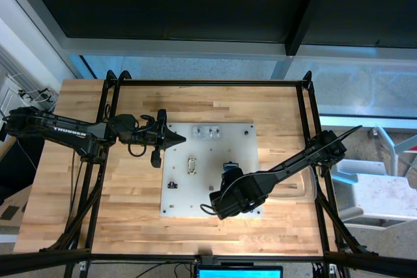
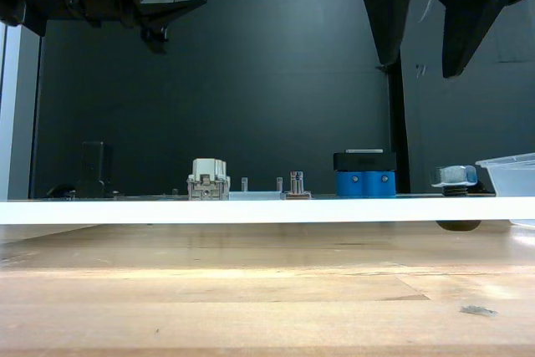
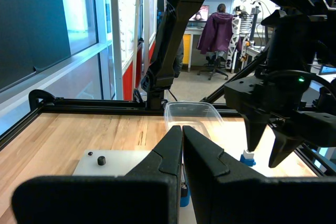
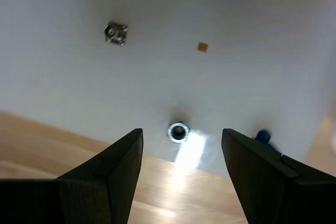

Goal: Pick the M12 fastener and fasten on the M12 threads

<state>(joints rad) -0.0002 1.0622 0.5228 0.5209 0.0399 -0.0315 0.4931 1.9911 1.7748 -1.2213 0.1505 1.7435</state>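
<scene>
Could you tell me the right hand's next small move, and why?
Probably lower the open right hand around the nut to turn it down: it sits atop its stud, whose dark base shows beneath. The left hand hangs shut over the board's left edge.

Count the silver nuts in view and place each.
1. The M12 nut sits on its stud at the board's near right edge, below the open right gripper. The shut left gripper hovers over the board's far left. Others may be hidden.
</scene>
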